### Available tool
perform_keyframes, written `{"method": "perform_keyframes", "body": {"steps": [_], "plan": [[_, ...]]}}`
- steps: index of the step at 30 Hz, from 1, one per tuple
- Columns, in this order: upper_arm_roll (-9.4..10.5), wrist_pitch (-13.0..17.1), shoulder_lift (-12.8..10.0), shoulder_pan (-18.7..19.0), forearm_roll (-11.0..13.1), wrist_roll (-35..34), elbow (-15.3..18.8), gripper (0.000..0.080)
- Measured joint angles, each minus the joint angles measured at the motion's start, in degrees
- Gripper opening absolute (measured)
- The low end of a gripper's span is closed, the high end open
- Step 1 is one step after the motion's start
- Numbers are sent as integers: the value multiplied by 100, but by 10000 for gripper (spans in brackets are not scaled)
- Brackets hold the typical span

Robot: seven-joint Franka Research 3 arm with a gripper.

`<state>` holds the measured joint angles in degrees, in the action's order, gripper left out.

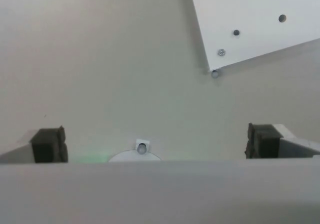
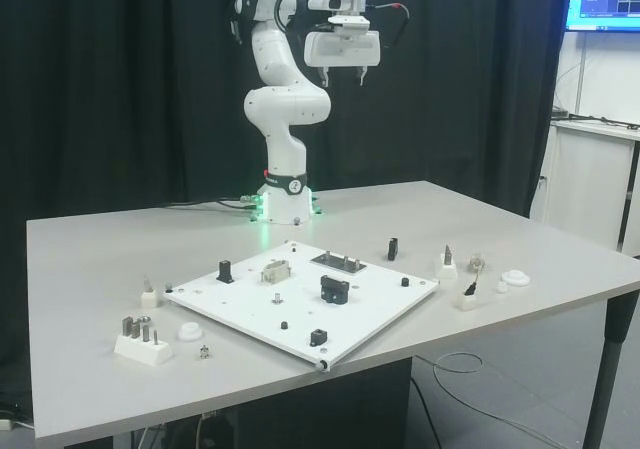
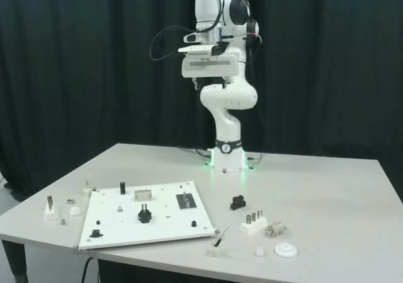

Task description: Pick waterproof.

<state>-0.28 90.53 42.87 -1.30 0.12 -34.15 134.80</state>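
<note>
High above the grey table (image 2: 100,259), the white robot arm (image 2: 278,89) holds its gripper (image 2: 342,75) well clear of every part, its black-padded fingers (image 1: 49,145) spread wide with nothing between them, a stance that looks like a start before any descent. Below, a flat white board (image 2: 380,314) with bolt holes lies near the front edge, carrying small black blocks and a metal bracket, probably laid out for easy reach. Loose pieces sit off the board on both sides: white discs (image 3: 285,250), a white stand with upright metal pins (image 3: 252,224), and a black clip (image 3: 237,202). Which of these is the waterproof part cannot be told; it is presumably among them, untouched.
</note>
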Motion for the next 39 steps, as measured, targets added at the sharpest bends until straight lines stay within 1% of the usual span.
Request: {"method": "perform_keyframes", "body": {"steps": [24,31,39], "plan": [[-1,18,-158,-19,0,-48,-47,800],[-1,44,-196,-20,0,-259,-63,800],[-1,76,-209,-35,-52,-605,-63,800]]}}
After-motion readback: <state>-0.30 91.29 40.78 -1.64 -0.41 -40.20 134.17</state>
